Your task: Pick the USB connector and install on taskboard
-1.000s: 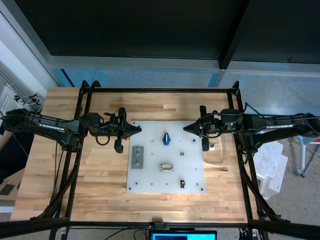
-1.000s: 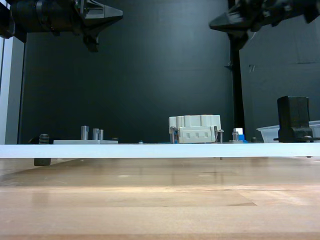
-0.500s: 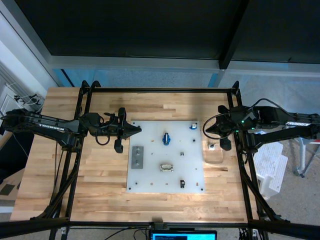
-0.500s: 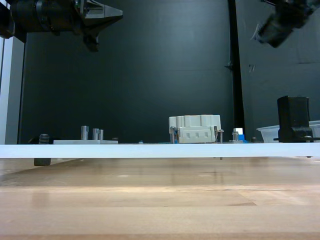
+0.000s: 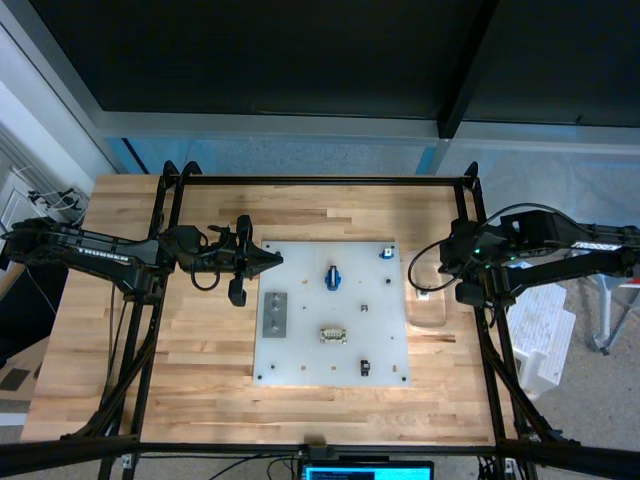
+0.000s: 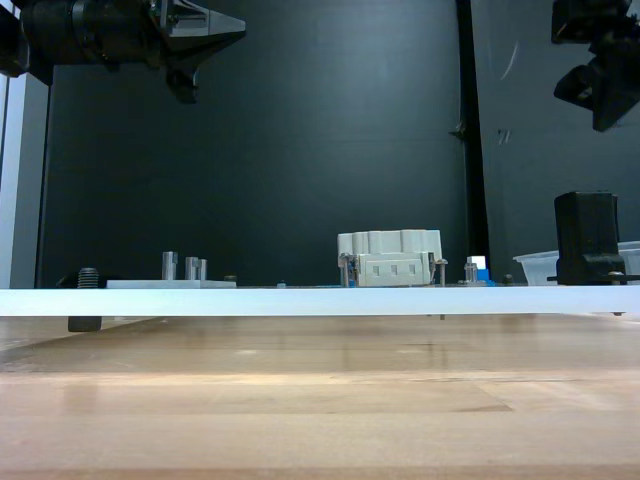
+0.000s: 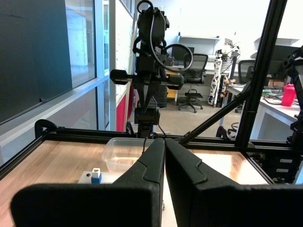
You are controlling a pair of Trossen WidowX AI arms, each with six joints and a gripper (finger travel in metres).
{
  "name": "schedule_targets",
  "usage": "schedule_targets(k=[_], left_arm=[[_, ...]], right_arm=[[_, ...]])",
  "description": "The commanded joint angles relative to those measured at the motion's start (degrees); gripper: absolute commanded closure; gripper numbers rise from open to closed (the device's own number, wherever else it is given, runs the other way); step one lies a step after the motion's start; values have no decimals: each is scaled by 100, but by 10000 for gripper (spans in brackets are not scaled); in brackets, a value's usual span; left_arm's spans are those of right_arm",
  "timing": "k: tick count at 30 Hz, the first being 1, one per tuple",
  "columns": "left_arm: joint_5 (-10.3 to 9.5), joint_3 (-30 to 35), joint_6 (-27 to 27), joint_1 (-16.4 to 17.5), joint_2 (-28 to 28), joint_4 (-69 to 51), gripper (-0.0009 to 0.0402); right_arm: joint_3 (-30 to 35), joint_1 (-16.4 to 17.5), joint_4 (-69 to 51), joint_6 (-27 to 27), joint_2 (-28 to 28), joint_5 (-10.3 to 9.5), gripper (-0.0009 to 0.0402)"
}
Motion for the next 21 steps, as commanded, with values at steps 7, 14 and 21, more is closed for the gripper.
schedule_targets(k=[7, 14, 21], left_arm=[[0, 0, 0, 0, 0, 2, 393], [0, 0, 0, 0, 0, 2, 393], [0, 0, 0, 0, 0, 2, 393]], right_arm=[[-20, 44, -457, -81, 621, 9, 341], [-238, 205, -334, -50, 881, 157, 274], [-573, 452, 188, 111, 1117, 166, 241]])
